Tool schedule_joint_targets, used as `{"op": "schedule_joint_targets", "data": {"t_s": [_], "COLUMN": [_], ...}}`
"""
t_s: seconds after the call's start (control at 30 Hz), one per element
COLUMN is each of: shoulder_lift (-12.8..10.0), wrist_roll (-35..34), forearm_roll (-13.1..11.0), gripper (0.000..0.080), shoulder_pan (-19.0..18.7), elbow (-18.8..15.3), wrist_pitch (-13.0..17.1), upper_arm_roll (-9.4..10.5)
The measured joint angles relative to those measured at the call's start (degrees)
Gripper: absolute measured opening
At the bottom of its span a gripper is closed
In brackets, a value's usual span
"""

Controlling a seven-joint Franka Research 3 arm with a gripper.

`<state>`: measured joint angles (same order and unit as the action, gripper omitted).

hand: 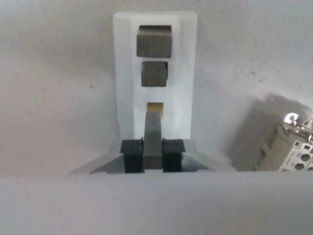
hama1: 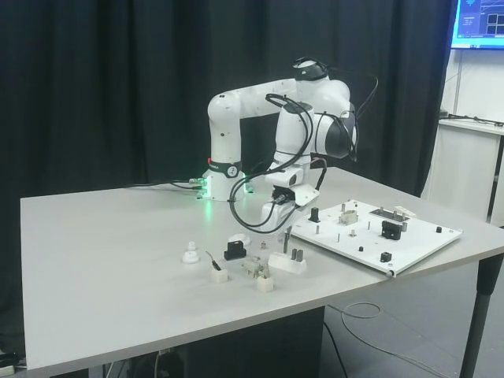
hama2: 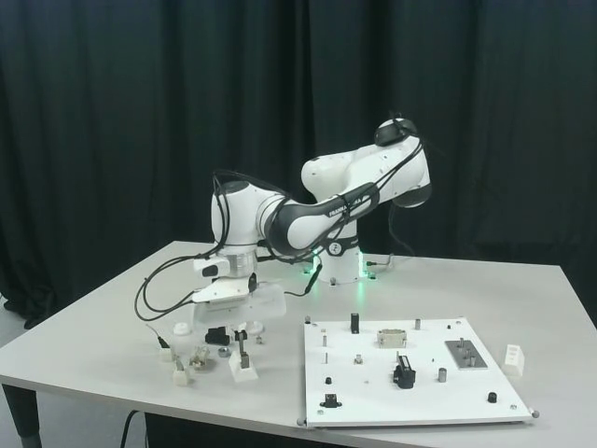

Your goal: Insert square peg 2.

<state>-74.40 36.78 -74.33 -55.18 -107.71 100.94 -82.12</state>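
My gripper (hand: 152, 155) is shut on a grey square peg (hand: 152, 137), held upright between the black pads (hand: 131, 152). The peg's lower end hangs just above an empty square slot (hand: 155, 106) at one end of a white holder block (hand: 124, 73). Two more grey square pegs (hand: 154, 41) (hand: 154, 73) stand in the block's other slots. In the first room view the gripper (hama1: 285, 230) is over the holder (hama1: 287, 263) near the table's front. In the second room view the peg (hama2: 244, 355) rises straight above the holder (hama2: 243, 371).
A grey multi-pin connector (hand: 288, 152) lies beside the holder. Several small white and black parts (hama1: 224, 264) are scattered on the grey table (hama1: 102, 252) nearby. A white task board (hama1: 378, 240) with fixtures lies to the right of the holder.
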Motion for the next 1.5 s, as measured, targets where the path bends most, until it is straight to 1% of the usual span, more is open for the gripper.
{"op": "schedule_joint_targets", "data": {"t_s": [0.9,1.13,1.23,1.5], "shoulder_lift": [0.04,0.1,0.22,0.42], "wrist_roll": [-0.19,-1.89,-3.01,-5.86], "forearm_roll": [0.01,0.01,0.01,0.01], "gripper": [0.0076,0.0076,0.0076,0.0076], "shoulder_pan": [-0.08,-0.11,-0.26,-1.55], "elbow": [-0.03,-0.03,-0.02,0.03], "wrist_pitch": [-0.09,-0.21,-0.83,-4.37], "upper_arm_roll": [-0.22,-0.27,-0.5,-2.53]}}
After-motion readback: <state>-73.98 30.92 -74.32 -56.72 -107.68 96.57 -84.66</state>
